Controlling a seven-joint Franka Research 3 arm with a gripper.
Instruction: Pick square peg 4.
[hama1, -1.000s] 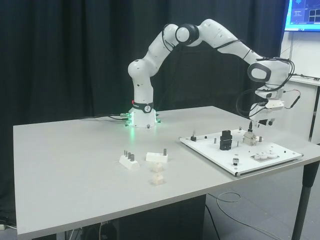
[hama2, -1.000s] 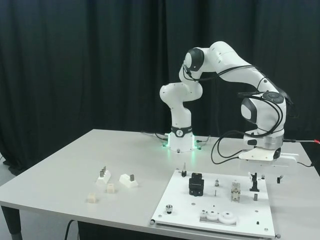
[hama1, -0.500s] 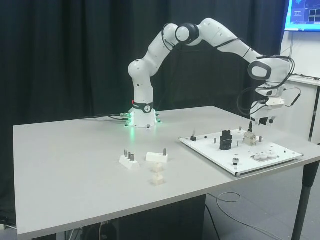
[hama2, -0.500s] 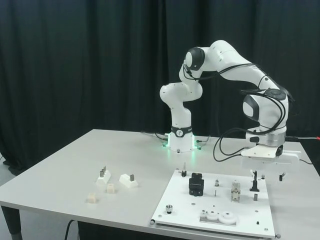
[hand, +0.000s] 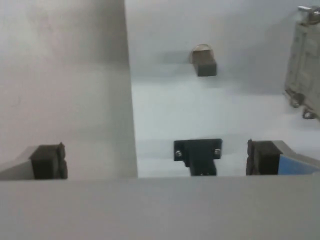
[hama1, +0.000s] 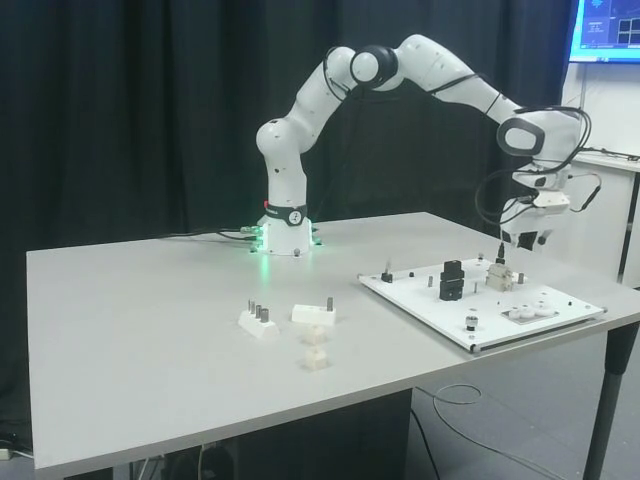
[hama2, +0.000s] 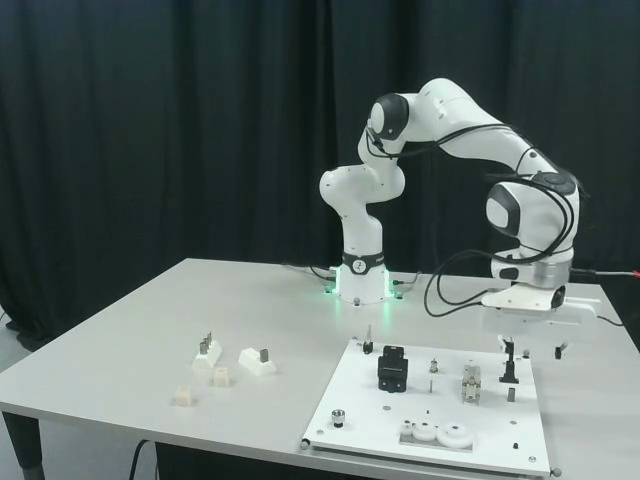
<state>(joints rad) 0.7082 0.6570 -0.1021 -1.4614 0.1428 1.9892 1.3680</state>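
My gripper (hama2: 530, 346) hangs open above the far right part of the white board (hama2: 350, 410), well over its surface. In the wrist view the two black fingertips (hand: 47, 161) stand wide apart around my gripper (hand: 155, 160), holding nothing. Below them a black upright piece (hand: 198, 152) with two screws rises from the board. Beyond it stands a short dark grey square peg (hand: 204, 65), the same peg (hama2: 512, 394) on the board. The first room view shows my gripper (hama1: 522, 238) above the black piece (hama1: 500, 258).
A grey fixture (hand: 305, 65) and a black block (hama2: 392, 368) stand on the board with white gears (hama2: 440, 433). On the table's left are a white holder with three pegs (hama1: 258, 318), a one-peg holder (hama1: 314, 313) and two small blocks (hama1: 316, 350).
The gripper has risen from close over the board to a higher spot and drifted slightly toward the board's far right edge. Nothing on the table has moved.
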